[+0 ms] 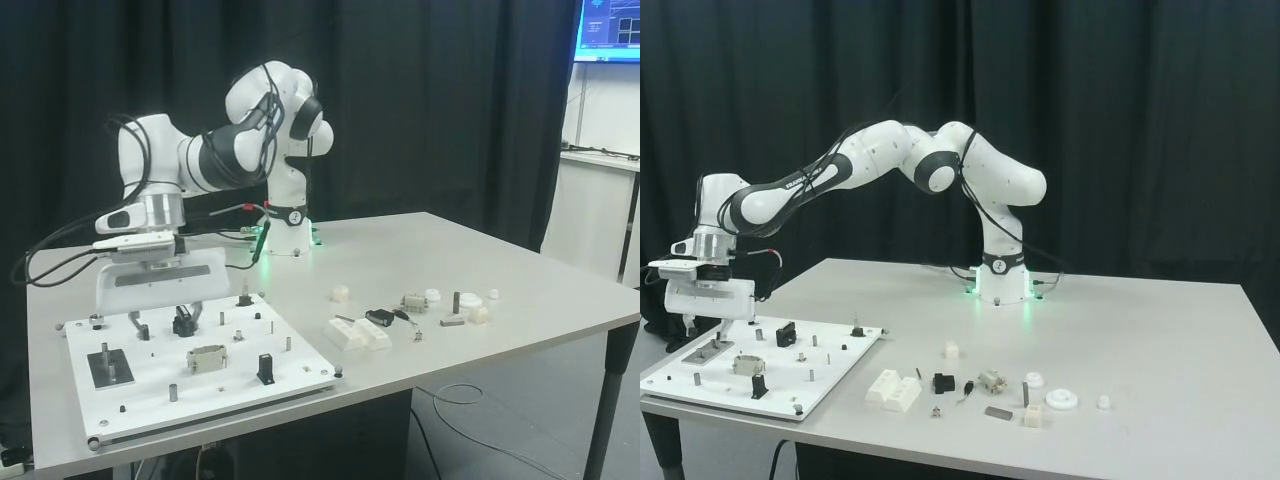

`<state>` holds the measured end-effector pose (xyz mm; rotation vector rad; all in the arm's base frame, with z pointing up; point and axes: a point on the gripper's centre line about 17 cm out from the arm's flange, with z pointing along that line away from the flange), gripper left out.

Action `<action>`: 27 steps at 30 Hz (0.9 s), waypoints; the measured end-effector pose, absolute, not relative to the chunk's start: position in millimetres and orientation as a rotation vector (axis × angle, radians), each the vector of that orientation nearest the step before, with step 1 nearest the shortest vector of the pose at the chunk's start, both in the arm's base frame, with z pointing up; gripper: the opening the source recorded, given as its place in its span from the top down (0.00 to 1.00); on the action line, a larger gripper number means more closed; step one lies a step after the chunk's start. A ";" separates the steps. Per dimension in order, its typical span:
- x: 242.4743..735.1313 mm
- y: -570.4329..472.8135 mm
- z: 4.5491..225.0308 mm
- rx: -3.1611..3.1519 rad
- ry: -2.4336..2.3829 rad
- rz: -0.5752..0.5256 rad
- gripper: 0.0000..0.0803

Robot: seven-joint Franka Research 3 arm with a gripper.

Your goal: Remove round peg 2.

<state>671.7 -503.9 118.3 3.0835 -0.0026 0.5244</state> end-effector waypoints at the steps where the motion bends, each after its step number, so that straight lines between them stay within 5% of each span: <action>1: 671.3 -502.8 119.8 3.084 -0.004 0.514 0.45; 3: 670.5 -501.3 122.5 3.084 -0.009 0.495 0.45; 4: 670.2 -500.7 124.0 3.084 -0.015 0.487 0.10; 27: 665.3 -457.9 136.2 3.152 -0.004 0.305 0.00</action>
